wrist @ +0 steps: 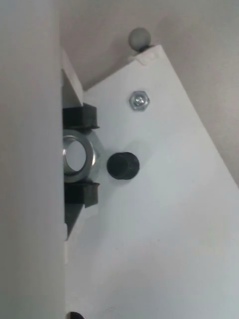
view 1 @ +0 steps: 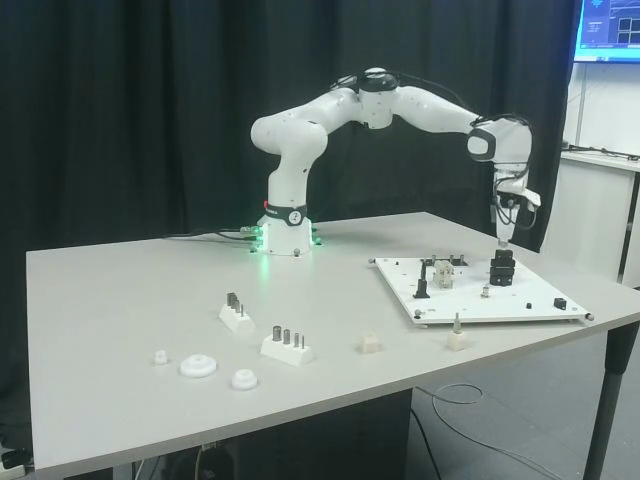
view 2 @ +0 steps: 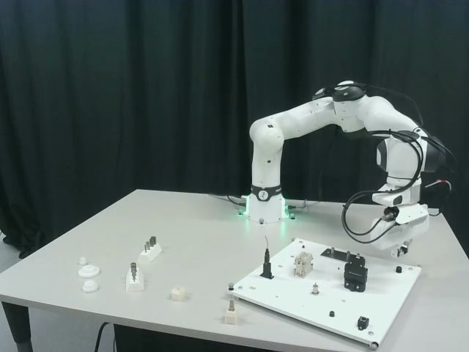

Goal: Insert bolt 4.

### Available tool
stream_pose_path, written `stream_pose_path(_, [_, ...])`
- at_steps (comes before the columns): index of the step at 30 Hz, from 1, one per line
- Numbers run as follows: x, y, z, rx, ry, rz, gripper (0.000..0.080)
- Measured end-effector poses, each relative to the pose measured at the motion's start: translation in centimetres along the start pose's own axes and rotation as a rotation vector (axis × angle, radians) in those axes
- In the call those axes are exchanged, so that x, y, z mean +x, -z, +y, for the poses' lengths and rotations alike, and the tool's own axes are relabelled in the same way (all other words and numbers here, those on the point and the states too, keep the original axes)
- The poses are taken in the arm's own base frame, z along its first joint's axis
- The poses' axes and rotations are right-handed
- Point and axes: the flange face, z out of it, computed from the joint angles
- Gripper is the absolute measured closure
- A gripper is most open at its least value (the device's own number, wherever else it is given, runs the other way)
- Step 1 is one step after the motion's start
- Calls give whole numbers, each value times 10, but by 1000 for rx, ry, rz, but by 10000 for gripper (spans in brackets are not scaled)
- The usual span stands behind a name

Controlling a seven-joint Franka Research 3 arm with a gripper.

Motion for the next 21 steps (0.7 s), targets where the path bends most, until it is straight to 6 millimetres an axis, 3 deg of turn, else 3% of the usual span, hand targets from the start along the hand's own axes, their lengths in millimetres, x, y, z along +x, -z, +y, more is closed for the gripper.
stream_pose_path(21, [9,-21,5,20,-25,17,577])
